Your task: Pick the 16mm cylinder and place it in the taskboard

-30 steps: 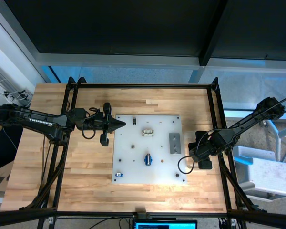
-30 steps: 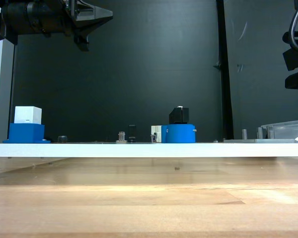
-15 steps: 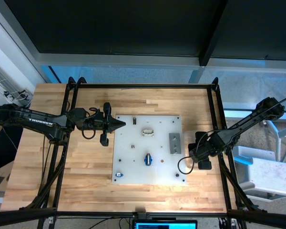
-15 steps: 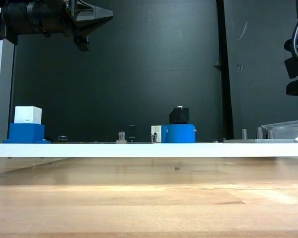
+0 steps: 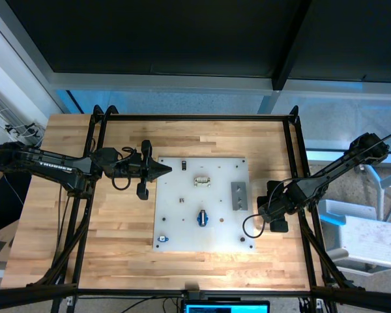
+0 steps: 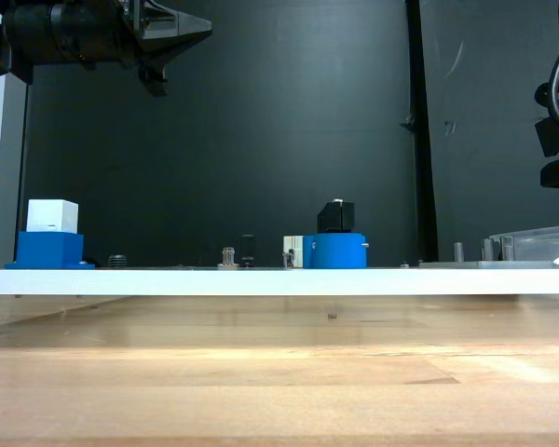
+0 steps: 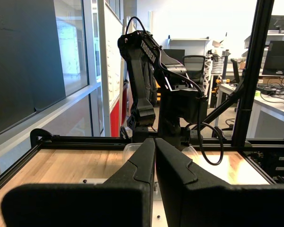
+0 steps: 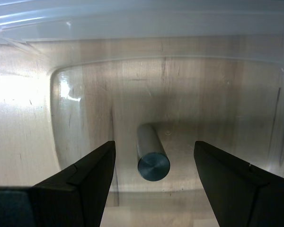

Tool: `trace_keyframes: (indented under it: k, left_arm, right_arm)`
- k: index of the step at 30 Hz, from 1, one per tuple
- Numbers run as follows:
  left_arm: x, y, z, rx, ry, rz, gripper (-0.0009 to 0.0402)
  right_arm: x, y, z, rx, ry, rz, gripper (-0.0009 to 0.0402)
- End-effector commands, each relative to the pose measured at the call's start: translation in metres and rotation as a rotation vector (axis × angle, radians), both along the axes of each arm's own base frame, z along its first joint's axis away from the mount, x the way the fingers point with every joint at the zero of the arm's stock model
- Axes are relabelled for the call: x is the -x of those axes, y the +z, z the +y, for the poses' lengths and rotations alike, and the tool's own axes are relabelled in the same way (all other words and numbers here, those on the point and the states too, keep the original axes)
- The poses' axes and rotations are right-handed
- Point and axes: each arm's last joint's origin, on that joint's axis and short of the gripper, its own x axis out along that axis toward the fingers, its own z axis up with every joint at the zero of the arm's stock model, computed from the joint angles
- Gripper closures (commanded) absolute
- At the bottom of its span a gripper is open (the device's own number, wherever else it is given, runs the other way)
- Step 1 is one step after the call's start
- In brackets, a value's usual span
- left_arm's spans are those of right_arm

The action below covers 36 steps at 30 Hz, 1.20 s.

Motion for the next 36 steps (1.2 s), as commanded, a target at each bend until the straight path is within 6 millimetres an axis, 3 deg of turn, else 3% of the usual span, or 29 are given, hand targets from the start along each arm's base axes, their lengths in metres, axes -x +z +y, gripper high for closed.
trace_keyframes:
  k: [1,19,36]
  left_arm:
    - [-0.0001,0.0001,0.0,0.0,0.0,0.0,0.0393]
    - [-0.0001,0.0001,0.0001,0.0,0.0,0.0,0.0393]
    - [-0.0001,0.0001,0.0001,0.0,0.0,0.0,0.0393]
  right_arm:
    - [-0.0002,0.0001,0.0001,-0.001,0.0,-0.002,0.0162]
    - [-0.0003,0.0001,0.0005,-0.008,0.001,-0.002,0.0257]
    - [-0.0004,0.0002,0.0005,-0.01,0.001,-0.003,0.0306]
